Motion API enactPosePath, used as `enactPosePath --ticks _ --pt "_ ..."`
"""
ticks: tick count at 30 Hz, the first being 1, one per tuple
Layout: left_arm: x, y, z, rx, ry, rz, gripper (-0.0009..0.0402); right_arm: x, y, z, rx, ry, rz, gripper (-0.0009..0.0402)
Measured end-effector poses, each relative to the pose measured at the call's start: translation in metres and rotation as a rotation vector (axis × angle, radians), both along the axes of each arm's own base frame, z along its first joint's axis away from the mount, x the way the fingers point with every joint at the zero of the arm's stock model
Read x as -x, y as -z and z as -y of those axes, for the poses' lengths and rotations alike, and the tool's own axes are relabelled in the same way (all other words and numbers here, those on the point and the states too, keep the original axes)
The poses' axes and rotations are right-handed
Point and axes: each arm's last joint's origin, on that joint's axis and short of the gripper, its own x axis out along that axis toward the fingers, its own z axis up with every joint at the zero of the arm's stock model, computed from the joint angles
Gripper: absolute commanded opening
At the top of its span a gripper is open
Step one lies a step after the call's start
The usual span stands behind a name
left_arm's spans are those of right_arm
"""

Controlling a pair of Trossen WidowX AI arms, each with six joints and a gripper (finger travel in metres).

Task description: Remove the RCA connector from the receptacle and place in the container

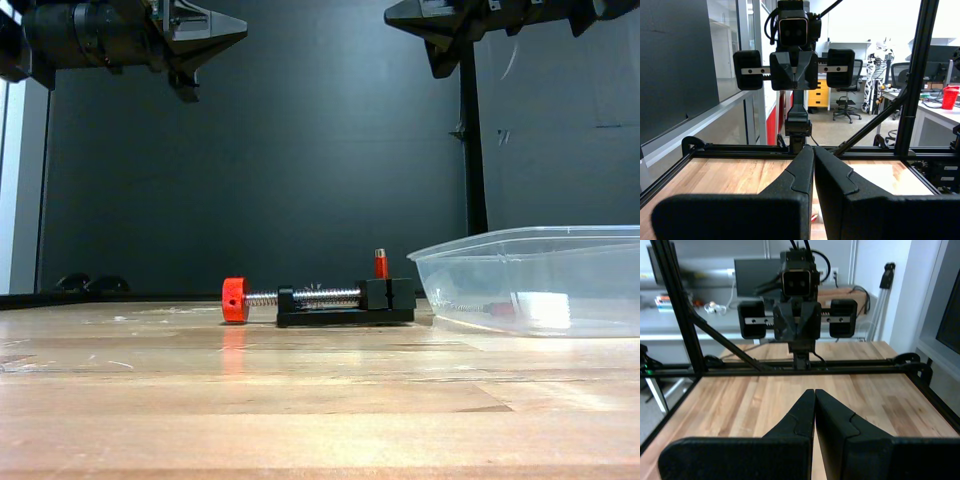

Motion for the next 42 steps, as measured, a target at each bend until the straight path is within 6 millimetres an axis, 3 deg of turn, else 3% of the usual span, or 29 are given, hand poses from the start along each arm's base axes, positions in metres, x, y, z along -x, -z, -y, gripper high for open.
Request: enactPosePath --ticks 10,42 --pt "0.0 0.0 0.0 0.0 0.0 0.001 0.0 0.004 0.019 0.0 -0.006 0.005 0.081 0.0" --pt "0.0 0.0 0.0 0.0 0.0 0.0 0.0 0.006 0.032 -0.002 -0.018 0.024 0.123 0.0"
